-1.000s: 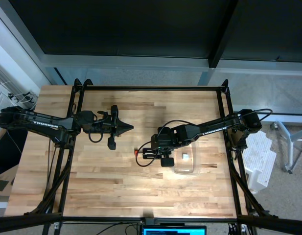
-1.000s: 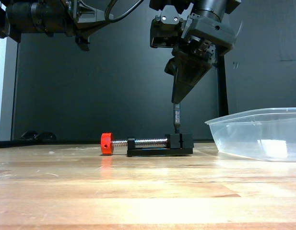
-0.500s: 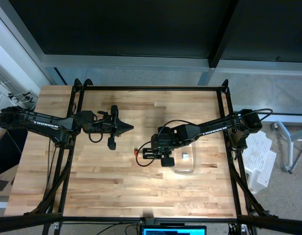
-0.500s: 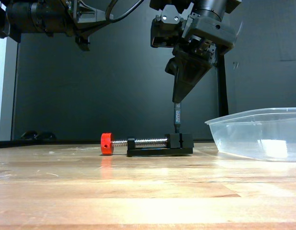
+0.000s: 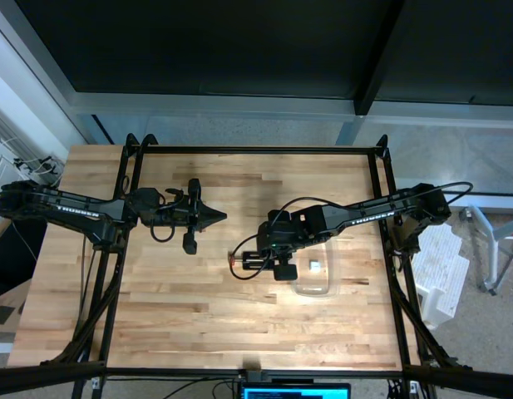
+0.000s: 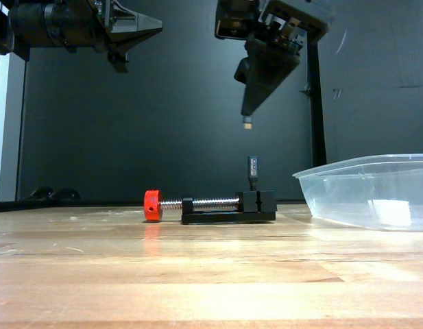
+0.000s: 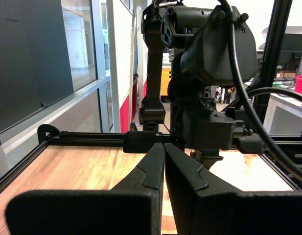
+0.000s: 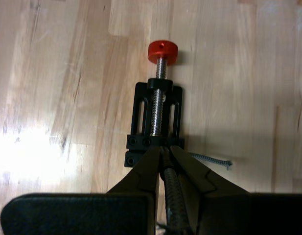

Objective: Remove the USB-C connector from taskboard and place in the container

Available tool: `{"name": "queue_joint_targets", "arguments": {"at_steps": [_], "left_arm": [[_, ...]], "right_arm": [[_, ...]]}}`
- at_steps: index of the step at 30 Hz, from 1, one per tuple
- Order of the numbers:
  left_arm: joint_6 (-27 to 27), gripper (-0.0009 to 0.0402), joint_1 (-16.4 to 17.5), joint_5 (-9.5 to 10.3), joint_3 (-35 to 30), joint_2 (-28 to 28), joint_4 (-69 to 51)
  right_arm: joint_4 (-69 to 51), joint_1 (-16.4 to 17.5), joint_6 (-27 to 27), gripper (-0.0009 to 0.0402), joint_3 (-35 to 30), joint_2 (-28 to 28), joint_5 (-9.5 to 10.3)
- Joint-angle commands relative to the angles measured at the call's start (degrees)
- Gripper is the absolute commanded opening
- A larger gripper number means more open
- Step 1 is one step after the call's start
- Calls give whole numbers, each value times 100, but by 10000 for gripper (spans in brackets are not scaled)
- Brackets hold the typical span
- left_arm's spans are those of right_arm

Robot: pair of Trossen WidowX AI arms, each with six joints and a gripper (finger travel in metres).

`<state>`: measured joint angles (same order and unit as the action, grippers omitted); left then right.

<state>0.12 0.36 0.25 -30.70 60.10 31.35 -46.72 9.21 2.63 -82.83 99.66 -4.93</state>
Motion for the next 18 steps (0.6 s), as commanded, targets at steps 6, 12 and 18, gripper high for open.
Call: {"name": "queue_joint_targets", "arguments": {"at_steps": [6,12,18], "left_arm": [[0,0,2,0,0,2,0],[0,0,0,2,0,0,2],[0,0,0,0,0,0,2]], "right_arm": [[-15,98,63,0,765,-616,-2],[-20,107,463,0,1462,-1137,-11],[-15,129,778,0,2144,-1574,-22]]}}
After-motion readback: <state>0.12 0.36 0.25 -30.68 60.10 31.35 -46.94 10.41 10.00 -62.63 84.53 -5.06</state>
